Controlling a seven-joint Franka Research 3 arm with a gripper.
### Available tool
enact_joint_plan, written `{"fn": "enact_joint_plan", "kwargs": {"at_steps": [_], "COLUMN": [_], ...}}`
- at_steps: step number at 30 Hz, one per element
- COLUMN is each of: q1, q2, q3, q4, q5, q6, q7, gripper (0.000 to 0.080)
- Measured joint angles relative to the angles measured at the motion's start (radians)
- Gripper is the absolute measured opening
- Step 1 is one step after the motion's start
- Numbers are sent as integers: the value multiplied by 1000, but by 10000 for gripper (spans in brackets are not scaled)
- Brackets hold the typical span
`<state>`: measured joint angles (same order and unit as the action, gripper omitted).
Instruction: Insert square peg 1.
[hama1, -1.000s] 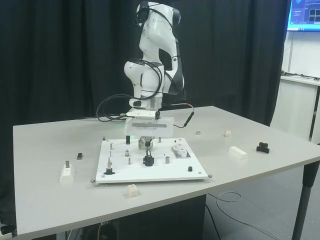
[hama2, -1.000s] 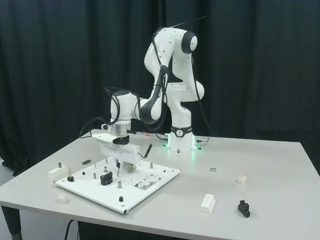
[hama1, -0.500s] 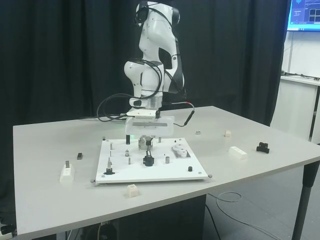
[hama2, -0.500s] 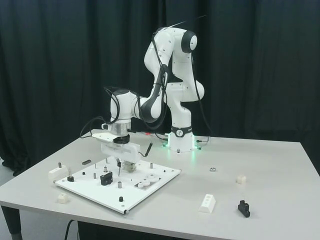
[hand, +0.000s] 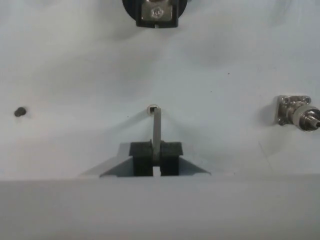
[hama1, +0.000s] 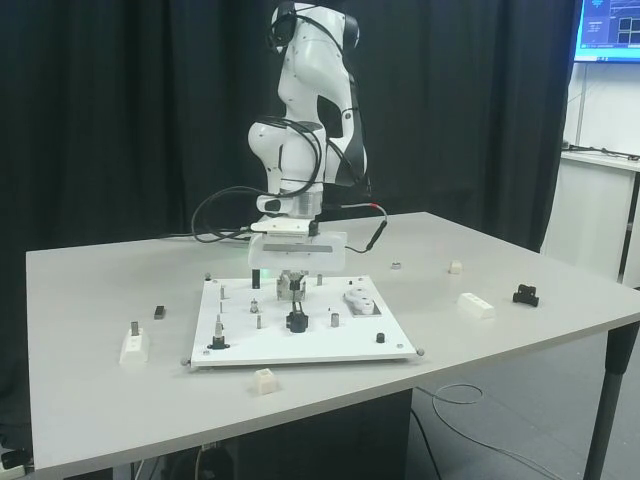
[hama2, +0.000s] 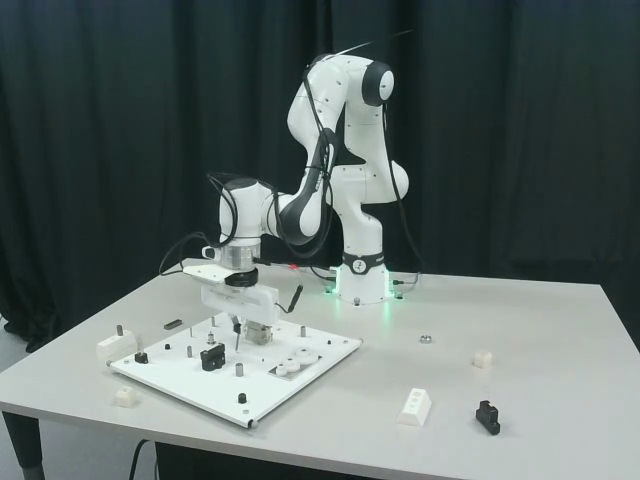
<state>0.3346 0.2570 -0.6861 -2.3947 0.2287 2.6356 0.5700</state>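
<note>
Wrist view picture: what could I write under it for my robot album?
The gripper holds a thin square peg with its tip at a small hole in the white board.

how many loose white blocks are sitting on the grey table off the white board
4: one with an upright peg left of the board, a small one at the board's front edge, a long one to its right, a small one farther back. The arm may hide others.

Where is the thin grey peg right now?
The thin grey square peg is pinched in the tool, its tip at a small hole in the white board.
</note>
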Motion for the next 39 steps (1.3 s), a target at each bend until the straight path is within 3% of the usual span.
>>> {"fn": "enact_joint_plan", "kwargs": {"at_steps": [39], "q1": [1], "q2": [4], "q3": [7], "q4": [0], "q5": [0], "q6": [4], "q7": [10], "gripper": [26]}}
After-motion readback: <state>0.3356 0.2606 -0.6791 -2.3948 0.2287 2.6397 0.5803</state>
